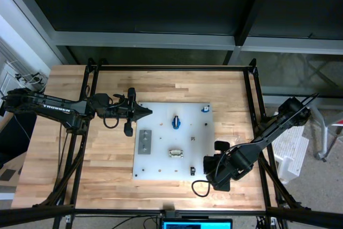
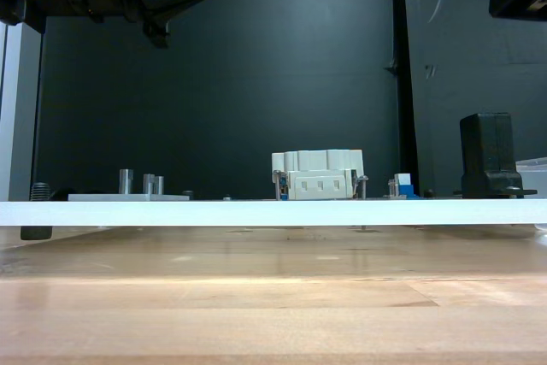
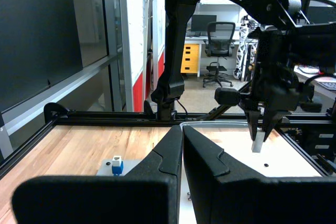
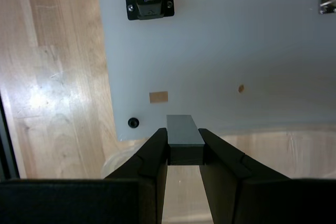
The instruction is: Pick the 16mm bar and install on taskboard
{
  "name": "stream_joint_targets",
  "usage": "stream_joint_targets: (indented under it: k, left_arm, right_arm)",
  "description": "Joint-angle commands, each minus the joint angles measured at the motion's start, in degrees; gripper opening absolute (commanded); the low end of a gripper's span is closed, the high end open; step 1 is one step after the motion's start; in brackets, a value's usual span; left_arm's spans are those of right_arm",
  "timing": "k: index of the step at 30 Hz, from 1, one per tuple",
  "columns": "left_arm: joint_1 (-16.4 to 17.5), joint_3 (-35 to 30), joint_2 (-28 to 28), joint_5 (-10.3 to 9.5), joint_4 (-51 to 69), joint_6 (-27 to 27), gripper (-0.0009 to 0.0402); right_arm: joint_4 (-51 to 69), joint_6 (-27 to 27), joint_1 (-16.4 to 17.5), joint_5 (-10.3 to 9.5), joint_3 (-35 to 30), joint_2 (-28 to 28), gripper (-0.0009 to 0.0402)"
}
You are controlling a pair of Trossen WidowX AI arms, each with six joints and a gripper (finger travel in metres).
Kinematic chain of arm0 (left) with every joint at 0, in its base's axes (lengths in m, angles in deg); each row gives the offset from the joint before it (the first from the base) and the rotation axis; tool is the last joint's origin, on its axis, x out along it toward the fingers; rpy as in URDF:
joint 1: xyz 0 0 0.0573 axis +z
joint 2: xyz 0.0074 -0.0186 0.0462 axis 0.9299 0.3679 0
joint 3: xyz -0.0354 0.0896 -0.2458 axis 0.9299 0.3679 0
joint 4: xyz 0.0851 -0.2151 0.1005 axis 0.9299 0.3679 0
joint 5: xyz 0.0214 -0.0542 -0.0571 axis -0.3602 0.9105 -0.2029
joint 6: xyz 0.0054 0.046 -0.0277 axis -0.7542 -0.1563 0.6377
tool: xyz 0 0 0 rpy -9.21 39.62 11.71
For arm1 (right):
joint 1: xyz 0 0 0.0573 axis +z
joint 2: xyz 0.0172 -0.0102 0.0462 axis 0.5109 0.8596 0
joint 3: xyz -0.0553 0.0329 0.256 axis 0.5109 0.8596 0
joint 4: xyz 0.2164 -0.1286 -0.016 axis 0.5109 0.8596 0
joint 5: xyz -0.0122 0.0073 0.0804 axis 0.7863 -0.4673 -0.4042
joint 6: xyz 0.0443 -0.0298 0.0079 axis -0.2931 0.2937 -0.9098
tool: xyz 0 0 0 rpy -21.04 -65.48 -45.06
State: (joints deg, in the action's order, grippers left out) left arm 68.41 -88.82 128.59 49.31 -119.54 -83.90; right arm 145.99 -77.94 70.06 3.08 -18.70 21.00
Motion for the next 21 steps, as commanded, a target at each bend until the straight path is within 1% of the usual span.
stream_joint_targets:
  k: [1,11,21]
  left_arm:
    - [0.00,-0.02,0.02,0.02,0.00,-0.02,0.0000]
    - [0.00,-0.02,0.02,0.02,-0.02,-0.02,0.0000]
    - [0.00,-0.02,0.02,0.02,0.00,-0.02,0.0000]
  right_arm:
    - [-0.15,0.63,-0.02,-0.02,0.04,1.20,0.0032]
    - [-2.69,1.29,-0.04,-0.02,0.15,4.68,0.0032]
    - [-4.07,2.36,0.04,-0.04,0.31,6.08,0.0032]
